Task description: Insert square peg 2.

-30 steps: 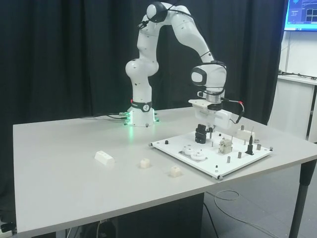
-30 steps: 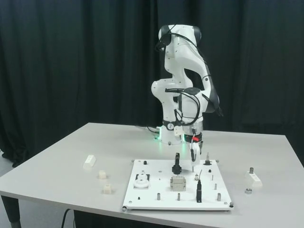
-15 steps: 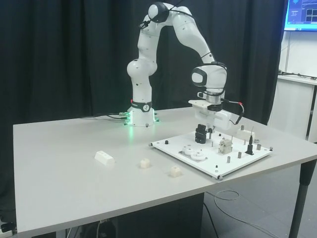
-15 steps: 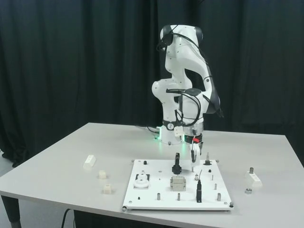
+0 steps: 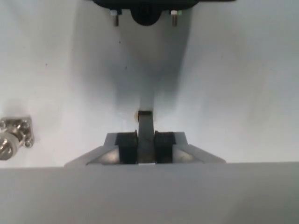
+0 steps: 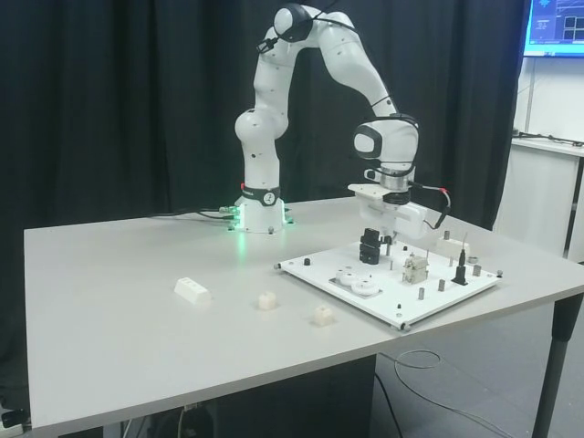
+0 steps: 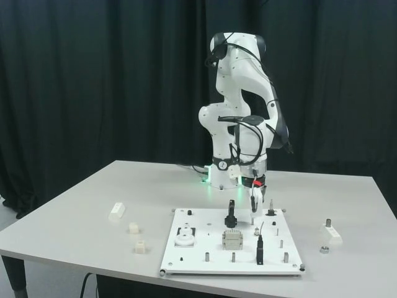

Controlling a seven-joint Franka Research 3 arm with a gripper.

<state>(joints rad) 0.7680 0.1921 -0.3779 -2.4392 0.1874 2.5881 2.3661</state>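
You had the gripper [image 5: 145, 148] closed on the square peg [image 5: 145, 125], a slim grey bar pinched between the two black finger pads [image 5: 125, 147] with no gap left on either side. In the wrist view the peg's lower end met the white board [image 7: 205, 264] at a small square spot, which was probably the hole's mouth, though the peg's own shadow made it hard to say whether the tip had entered or only rested on the surface. In the second room view the gripper [image 7: 254, 210] hung low over the board's far right part, just right of the black fixture [image 7: 230, 217], and the peg itself was too small to pick out there. The first room view showed the gripper [image 6: 388, 239] equally close above the board. By my reading, your pickup and carry were done and the peg stood lined up at its socket; what was left was pressing it home and letting go. The three small white blocks [image 6: 265, 300] sat on the grey table [image 6: 109, 301], well apart from the board.
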